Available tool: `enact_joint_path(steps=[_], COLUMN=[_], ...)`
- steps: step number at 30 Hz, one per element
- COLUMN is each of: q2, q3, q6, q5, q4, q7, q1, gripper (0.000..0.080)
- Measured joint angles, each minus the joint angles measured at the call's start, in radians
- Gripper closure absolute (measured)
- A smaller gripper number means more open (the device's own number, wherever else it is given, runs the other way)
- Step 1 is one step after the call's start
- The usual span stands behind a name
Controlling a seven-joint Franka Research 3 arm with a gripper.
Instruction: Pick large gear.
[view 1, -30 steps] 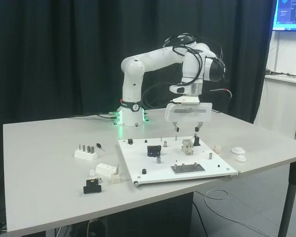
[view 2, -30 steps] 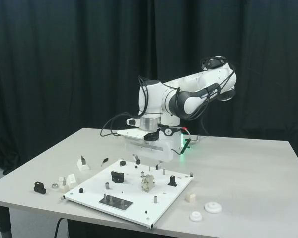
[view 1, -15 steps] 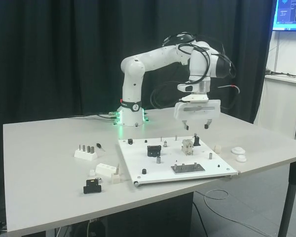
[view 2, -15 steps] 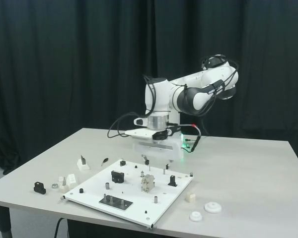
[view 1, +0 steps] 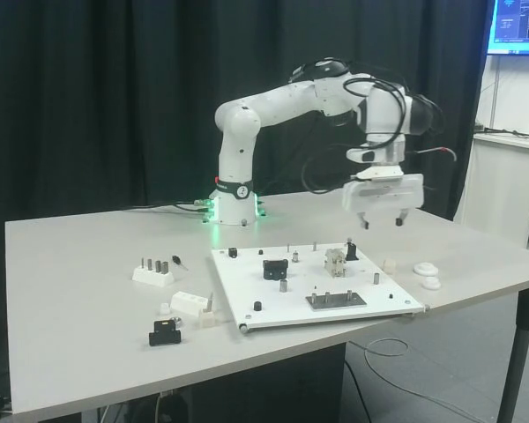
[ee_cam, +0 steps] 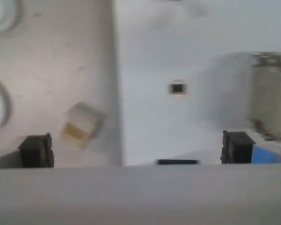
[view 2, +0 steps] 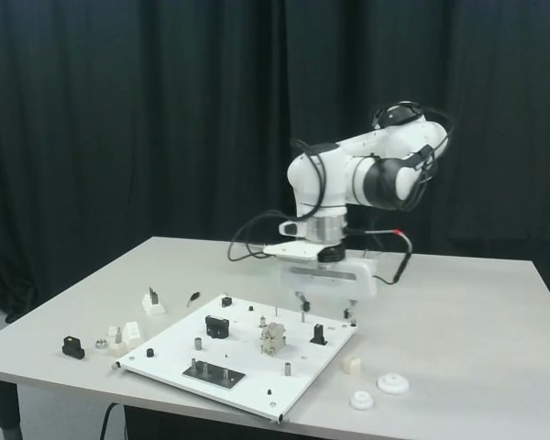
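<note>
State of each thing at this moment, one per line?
gripper: open, empty, hanging above the board's edge
large gear: flat on the table, untouched
small gear: flat on the table, beside the large gear
white board: flat on the table

Assembly board (view 1: 317, 286): on the surface (view 1: 88, 317), in front of the arm base. Large gear (view 2: 393, 384), small gear (view 2: 361, 400) and block (view 2: 351, 365): on the surface just off the board's edge. End effector (view 2: 324, 303): above that board edge.
</note>
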Motion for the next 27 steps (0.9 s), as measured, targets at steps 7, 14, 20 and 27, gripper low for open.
enact_joint_path(steps=[7,14,20,27], q2=[0.000,0.001,0.003,0.005], q3=[0.035,0.083,0.125,0.176], q6=[0.002,0.010,0.039,0.087], q5=[0.011,0.011,0.004,-0.021], q4=[0.072,0.143,0.183,0.205], q7=[0.086,0.163,0.206,0.236], q1=[0.009,0.009,0.010,0.010], gripper=[0.0003,0.0003,0.0003,0.0003])
